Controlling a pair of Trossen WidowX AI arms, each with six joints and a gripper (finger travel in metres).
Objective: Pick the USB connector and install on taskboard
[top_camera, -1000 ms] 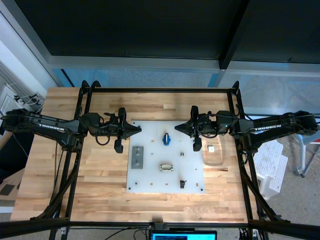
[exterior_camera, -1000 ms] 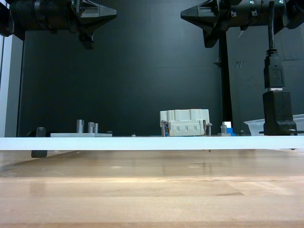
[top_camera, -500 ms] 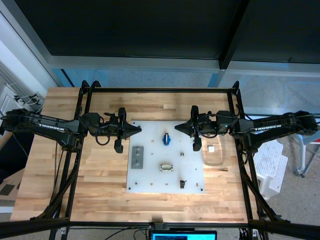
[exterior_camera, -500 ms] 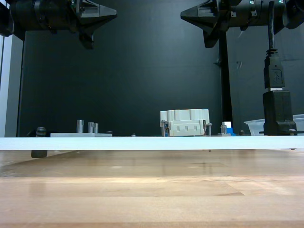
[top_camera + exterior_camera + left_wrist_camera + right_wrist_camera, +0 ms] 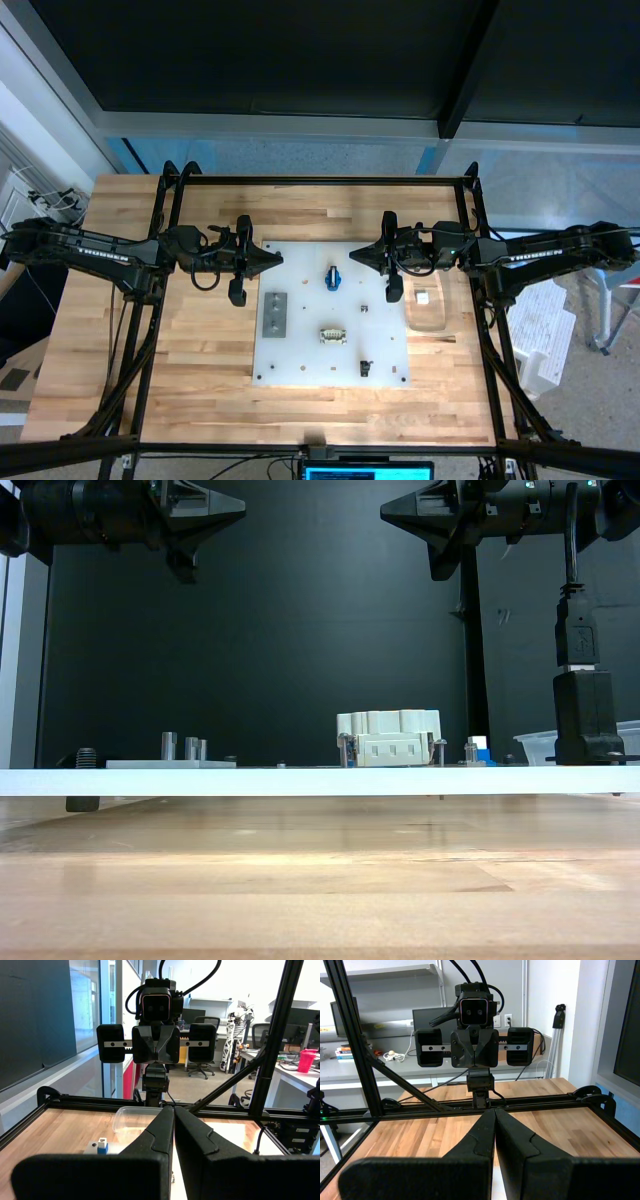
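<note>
Above the wooden tabletop (image 5: 200, 380), the left gripper (image 5: 278, 258) hovers over the taskboard's (image 5: 300, 355) far edge, fingers clenched, empty. The USB connector (image 5: 578, 635) stands upright in a black socket (image 5: 585, 715) near the board's front edge. The right gripper (image 5: 352, 257) hovers opposite, fingers likewise clenched, empty.

Both arms stretched inward, grippers facing tip to tip

Seen from above, the left arm (image 5: 92, 250) reaches in from 9 o'clock and the right arm (image 5: 530, 252) from 3 o'clock, both held level and raised high. The left gripper (image 5: 275, 259) points toward 3 o'clock and the right gripper (image 5: 355, 256) toward 9 o'clock, well apart. Each has its fingers pressed together on nothing.
</note>
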